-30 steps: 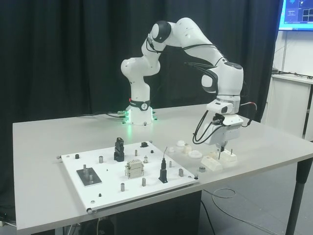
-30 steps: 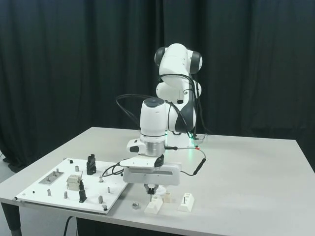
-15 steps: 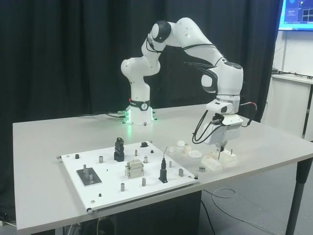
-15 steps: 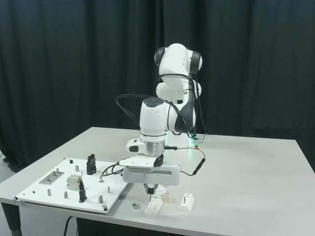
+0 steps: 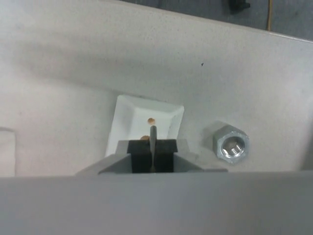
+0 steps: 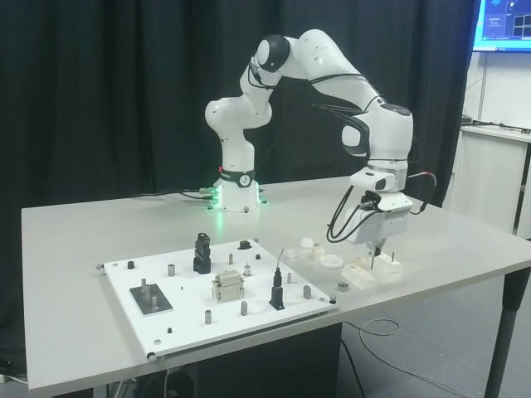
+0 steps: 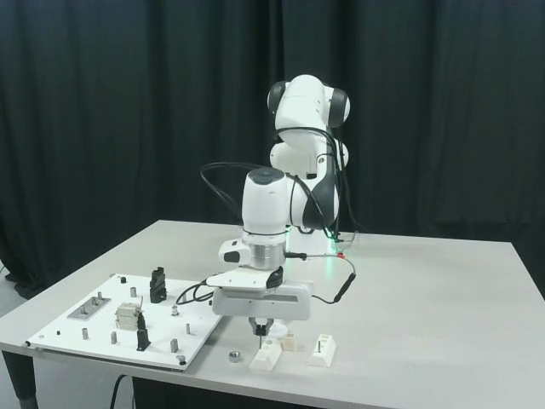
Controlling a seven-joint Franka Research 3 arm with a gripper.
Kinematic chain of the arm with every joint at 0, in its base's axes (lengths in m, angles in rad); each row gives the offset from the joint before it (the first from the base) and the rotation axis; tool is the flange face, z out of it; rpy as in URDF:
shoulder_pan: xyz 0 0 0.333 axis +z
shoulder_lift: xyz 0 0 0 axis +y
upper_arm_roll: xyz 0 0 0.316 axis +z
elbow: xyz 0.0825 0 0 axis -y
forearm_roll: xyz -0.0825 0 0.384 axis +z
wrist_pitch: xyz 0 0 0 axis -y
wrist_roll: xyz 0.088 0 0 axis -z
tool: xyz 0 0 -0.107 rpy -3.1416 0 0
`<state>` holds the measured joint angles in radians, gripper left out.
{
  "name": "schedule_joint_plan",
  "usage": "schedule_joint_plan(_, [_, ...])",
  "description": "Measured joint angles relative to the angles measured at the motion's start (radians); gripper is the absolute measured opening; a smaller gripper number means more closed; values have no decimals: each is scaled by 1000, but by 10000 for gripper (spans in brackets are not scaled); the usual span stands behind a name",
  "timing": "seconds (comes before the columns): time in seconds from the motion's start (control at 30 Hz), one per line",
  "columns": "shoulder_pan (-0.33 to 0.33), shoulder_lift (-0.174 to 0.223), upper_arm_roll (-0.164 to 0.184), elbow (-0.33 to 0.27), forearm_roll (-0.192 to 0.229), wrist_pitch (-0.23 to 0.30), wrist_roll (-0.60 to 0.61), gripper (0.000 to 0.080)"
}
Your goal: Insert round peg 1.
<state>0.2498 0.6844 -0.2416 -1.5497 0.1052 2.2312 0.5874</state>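
Nothing has moved: we hold round peg 1 (image 5: 153, 142) in closed jaws above its holder (image 5: 145, 128), insertion pending.

- The white arm (image 6: 332, 75) rose from its base at the back of the grey counter (image 6: 75, 240) and bent down toward the counter's near edge.
- Its hand (image 6: 375, 245) hung just above a white block (image 6: 362, 274), with a thin peg (image 6: 373, 259) pointing down from it.
- A white board (image 6: 149, 323) carrying small black and grey parts lay well apart from the hand.
- Small white round pieces (image 6: 319, 250) sat between board and block.
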Motion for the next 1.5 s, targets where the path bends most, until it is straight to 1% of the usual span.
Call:
schedule_joint_plan(1.03, [7,-6,1,5,0,-4,0,15])
schedule_joint_plan(1.23, [7,-17,-1,5,-10,-32,0,15])
schedule_joint_plan(1.5, [3,-43,-6,3,-56,-96,0,15])
